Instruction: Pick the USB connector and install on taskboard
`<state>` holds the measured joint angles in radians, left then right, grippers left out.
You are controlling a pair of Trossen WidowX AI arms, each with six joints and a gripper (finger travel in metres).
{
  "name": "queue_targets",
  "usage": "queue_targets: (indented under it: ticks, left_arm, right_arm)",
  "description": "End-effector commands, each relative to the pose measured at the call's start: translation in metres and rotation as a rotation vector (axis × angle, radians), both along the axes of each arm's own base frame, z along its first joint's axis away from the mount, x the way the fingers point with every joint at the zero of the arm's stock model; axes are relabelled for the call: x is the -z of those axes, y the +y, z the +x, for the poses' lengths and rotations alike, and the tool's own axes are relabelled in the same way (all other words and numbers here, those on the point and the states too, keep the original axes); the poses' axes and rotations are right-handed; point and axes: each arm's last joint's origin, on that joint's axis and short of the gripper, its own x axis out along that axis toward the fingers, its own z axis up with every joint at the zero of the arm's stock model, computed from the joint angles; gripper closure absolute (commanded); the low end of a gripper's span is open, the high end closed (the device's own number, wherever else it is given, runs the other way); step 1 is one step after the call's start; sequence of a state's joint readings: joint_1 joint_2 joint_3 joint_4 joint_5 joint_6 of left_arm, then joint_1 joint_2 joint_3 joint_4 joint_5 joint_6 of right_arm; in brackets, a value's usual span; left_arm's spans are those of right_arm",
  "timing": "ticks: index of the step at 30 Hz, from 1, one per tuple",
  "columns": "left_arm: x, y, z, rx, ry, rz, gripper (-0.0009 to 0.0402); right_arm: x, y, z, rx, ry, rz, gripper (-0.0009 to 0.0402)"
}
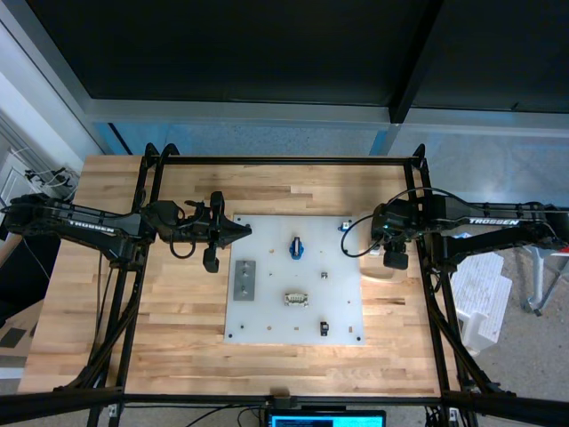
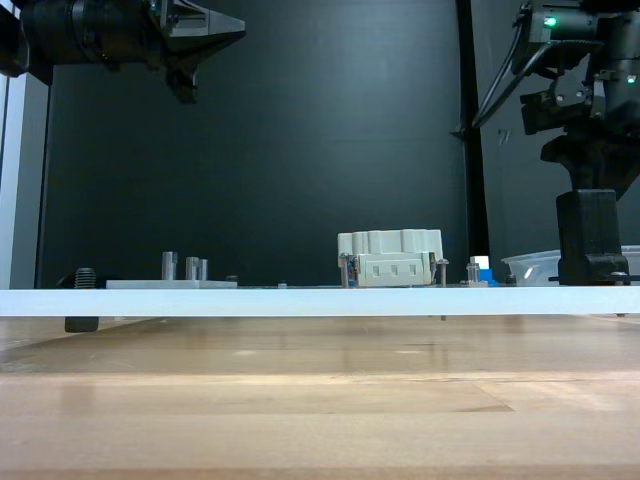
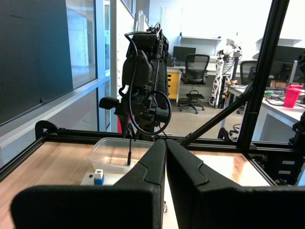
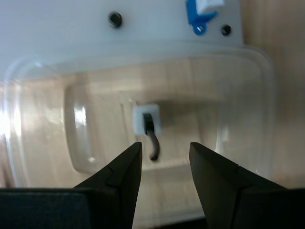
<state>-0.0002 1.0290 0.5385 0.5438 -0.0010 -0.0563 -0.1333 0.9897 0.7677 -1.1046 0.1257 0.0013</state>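
USB connector (image 4: 146,119): white, black cord; right gripper (image 4: 162,145) above; left gripper (image 1: 242,229) over taskboard (image 1: 267,329)

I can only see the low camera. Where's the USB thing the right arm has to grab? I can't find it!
Observer: The small white USB connector lies inside a clear tub, beside the taskboard.
Operator: Is the right claw holding it?
Observer: No. The right gripper is open, pointing down at it and not closed on it.
Operator: What about the other arm?
Observer: The left gripper is shut, over the taskboard's left edge.
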Motion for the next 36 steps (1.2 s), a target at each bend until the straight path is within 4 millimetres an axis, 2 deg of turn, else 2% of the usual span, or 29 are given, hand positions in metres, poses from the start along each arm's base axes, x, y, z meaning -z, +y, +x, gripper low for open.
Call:
queue_targets:
  ticks: [1, 13, 31, 36]
  left_arm:
    - [0.000, 0.000, 0.000, 0.000, -0.001, 0.000, 0.0393]
    - [0.000, 0.000, 0.000, 0.000, -0.001, 0.000, 0.0393]
    - [0.000, 0.000, 0.000, 0.000, -0.001, 0.000, 0.0393]
    - [0.000, 0.000, 0.000, 0.000, -0.001, 0.000, 0.0393]
  right_arm:
    - [0.005, -0.001, 0.005, 0.004, 0.033, 0.017, 0.0253]
    - [0.026, -0.009, 0.026, 0.080, 0.067, 0.035, 0.0254]
    - [0.040, -0.012, 0.032, 0.082, 0.141, 0.054, 0.0254]
    - [0.047, -0.013, 0.035, 0.085, 0.181, 0.061, 0.0267]
